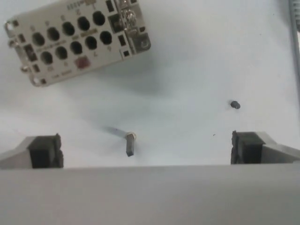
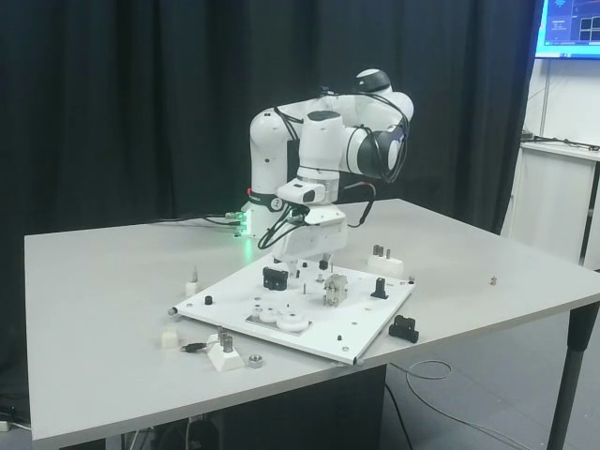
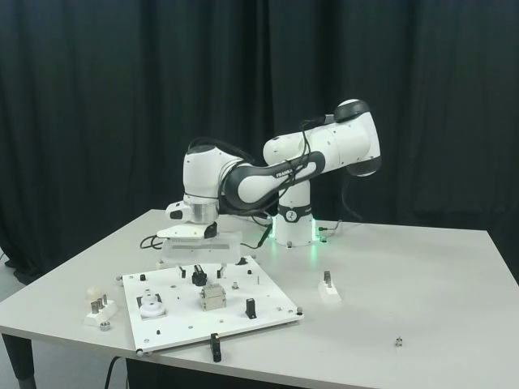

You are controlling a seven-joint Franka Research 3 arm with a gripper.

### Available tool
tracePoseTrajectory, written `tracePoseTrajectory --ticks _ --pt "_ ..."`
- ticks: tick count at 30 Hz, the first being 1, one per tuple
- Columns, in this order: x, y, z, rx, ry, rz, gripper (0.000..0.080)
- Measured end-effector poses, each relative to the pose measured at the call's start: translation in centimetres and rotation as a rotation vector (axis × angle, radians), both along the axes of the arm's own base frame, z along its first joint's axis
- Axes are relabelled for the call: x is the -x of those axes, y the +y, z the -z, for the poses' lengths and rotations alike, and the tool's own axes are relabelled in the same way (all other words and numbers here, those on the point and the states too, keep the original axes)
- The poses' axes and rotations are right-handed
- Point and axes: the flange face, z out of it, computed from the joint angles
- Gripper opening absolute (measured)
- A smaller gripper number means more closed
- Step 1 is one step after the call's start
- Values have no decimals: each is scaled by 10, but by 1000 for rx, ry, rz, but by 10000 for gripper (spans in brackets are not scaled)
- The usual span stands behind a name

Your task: Pick square peg 3.

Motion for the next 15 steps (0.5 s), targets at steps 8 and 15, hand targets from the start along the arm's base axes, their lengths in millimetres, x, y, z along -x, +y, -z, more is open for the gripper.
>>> tracePoseTrajectory --ticks 8,15 --pt "-1 1 -3 -1 3 -3 800" --pt "-2 3 -6 -8 13 -10 800"
